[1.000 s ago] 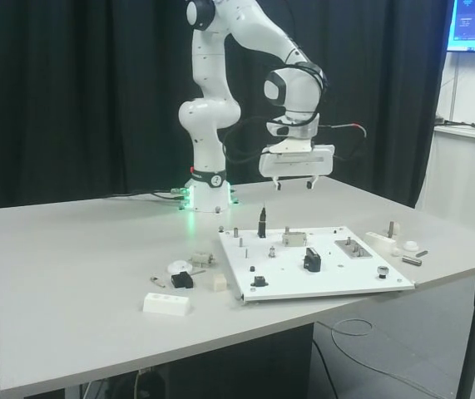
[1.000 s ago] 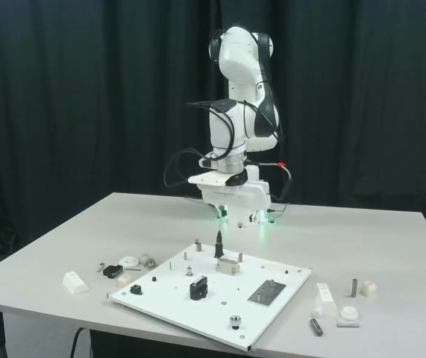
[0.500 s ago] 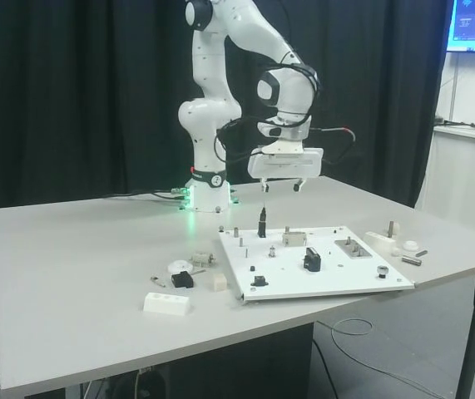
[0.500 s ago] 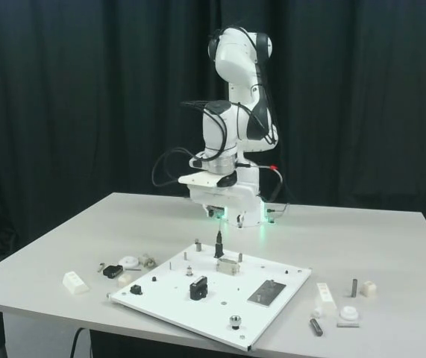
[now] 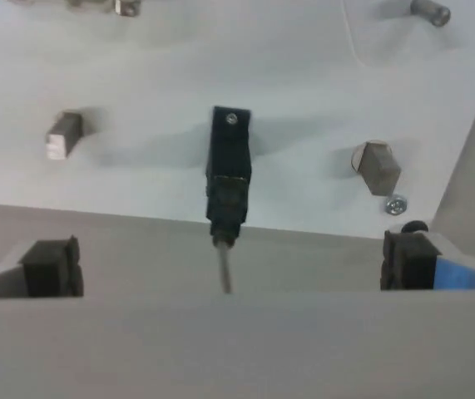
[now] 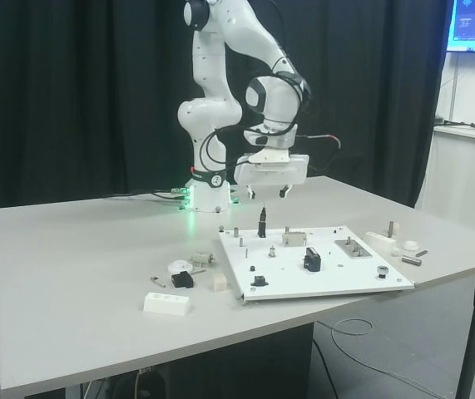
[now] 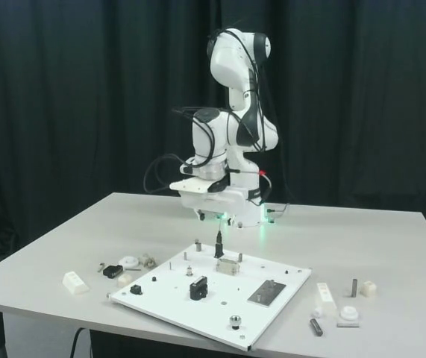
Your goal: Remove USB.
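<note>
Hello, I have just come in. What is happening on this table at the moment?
A white robot arm is working over a white board of small parts on a grey table. Its job is to pull out the black USB plug, which stands upright near the board's far edge. The gripper hangs above the plug with its fingers open, one on each side in the wrist view, and touches nothing. The plug is not yet removed. Other small parts lie loose on the table beside the board.

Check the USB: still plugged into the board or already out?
Still in. The USB stands upright on the white board, and the tool hangs above it, open, touching nothing.
</note>
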Robot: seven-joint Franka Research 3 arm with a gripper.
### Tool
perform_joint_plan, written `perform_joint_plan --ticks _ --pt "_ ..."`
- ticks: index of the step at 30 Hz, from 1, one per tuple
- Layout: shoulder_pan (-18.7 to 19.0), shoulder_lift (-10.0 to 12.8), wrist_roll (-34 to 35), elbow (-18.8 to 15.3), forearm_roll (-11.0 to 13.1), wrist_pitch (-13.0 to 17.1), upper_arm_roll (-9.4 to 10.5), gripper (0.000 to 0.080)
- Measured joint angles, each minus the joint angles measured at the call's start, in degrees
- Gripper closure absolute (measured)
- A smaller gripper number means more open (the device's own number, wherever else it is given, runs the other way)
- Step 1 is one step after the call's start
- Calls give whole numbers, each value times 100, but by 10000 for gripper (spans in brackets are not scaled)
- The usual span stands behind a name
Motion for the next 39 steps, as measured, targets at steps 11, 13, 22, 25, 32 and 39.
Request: perform_joint_plan --ticks 11,13,22,25,32,39 --pt "0 72 0 -258 6 215 -27 3" --pt "0 112 0 -276 13 243 -27 3" --pt "2 343 0 -283 114 449 -27 3" --pt "3 411 -7 -283 141 516 -27 3" --pt "0 542 -13 -283 218 593 -28 104" --pt "-20 643 -13 -283 402 612 -42 300"
